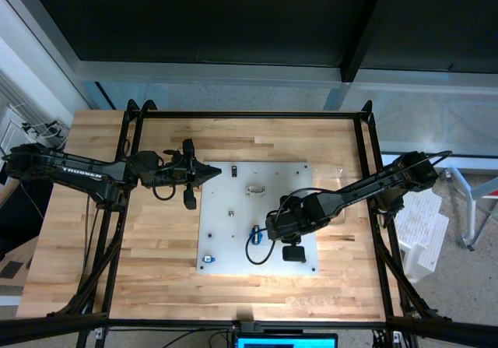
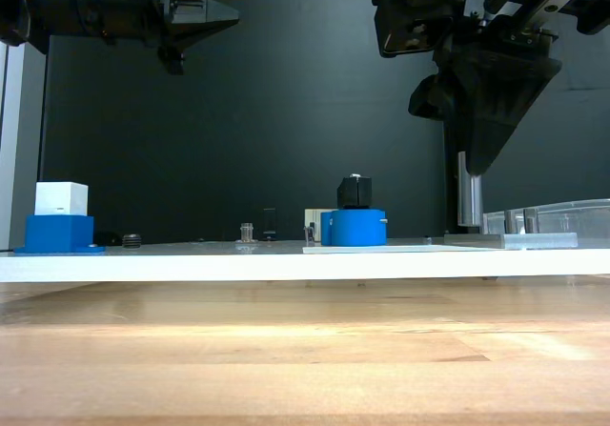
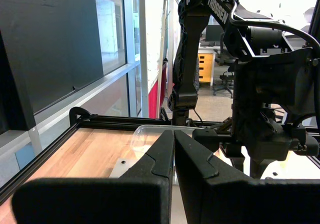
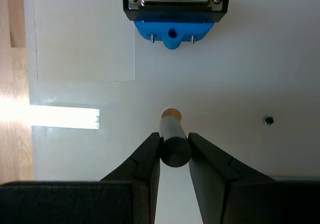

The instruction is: Remove the 16mm cylinder and place in the container

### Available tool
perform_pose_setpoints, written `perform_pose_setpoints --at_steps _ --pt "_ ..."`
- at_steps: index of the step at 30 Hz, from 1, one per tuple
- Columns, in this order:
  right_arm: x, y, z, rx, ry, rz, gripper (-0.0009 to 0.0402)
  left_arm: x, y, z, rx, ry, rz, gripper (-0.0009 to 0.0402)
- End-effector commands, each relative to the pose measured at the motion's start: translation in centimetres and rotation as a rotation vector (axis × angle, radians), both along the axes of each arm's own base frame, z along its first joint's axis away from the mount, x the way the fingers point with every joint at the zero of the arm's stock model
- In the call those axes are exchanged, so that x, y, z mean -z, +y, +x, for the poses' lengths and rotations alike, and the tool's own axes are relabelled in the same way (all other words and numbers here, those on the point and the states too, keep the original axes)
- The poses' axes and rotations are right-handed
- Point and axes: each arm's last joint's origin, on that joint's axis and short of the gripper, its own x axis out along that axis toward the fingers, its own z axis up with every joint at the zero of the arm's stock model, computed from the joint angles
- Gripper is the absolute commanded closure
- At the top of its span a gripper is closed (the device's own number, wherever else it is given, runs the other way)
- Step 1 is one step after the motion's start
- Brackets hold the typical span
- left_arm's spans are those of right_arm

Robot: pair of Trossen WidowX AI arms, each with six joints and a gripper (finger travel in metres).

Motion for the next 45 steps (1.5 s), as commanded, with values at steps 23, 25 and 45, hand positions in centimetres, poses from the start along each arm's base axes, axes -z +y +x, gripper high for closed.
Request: perform_pose_setpoints --at_steps 23,25,45 --pt "-0.02 0.0 0.0 0.0 -0.001 -0.001 0.0393 -0.01 0.01 0.0 0.0 0.0 0.0 0.0393" --pt "-0.06 -0.01 -0.01 0.0 -0.002 -0.001 0.0393 -0.01 0.01 0.0 0.0 0.0 0.0 0.0393" --pt "-0.67 -0.29 -0.3 0.006 -0.018 0.005 0.0393 -0.01 0.0 0.0 0.0 0.0 0.0 0.0393"
